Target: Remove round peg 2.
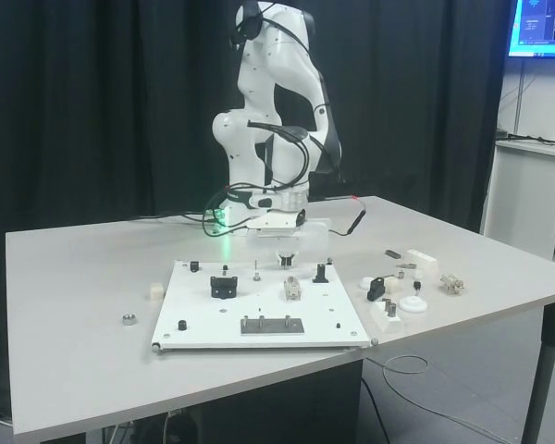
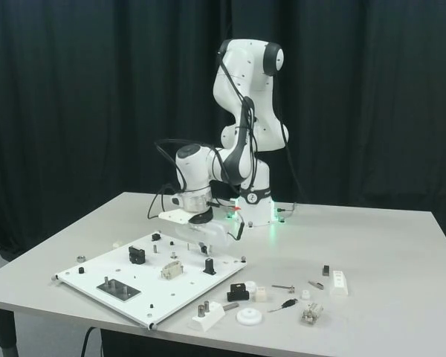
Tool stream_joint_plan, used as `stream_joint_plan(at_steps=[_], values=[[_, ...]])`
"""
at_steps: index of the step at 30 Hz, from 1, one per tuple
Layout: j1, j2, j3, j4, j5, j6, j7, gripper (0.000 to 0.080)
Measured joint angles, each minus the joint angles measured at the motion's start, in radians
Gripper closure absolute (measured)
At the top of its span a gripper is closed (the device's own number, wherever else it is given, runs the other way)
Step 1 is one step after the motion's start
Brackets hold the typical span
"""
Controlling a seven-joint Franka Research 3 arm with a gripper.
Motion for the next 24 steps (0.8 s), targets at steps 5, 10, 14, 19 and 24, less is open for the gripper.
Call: stream_joint_plan(at_steps=[5,10,14,19,24], values=[[-0.001,-0.007,-0.003,0.000,0.000,-0.007,-0.007,0.0738],[-0.001,-0.013,-0.006,0.001,0.000,-0.015,-0.010,0.0738],[-0.001,-0.016,-0.009,0.003,0.000,-0.023,-0.016,0.0738],[-0.001,-0.021,-0.010,0.004,-0.001,-0.029,-0.018,0.0738],[-0.001,-0.029,-0.014,0.006,-0.005,-0.040,-0.019,0.0738]])
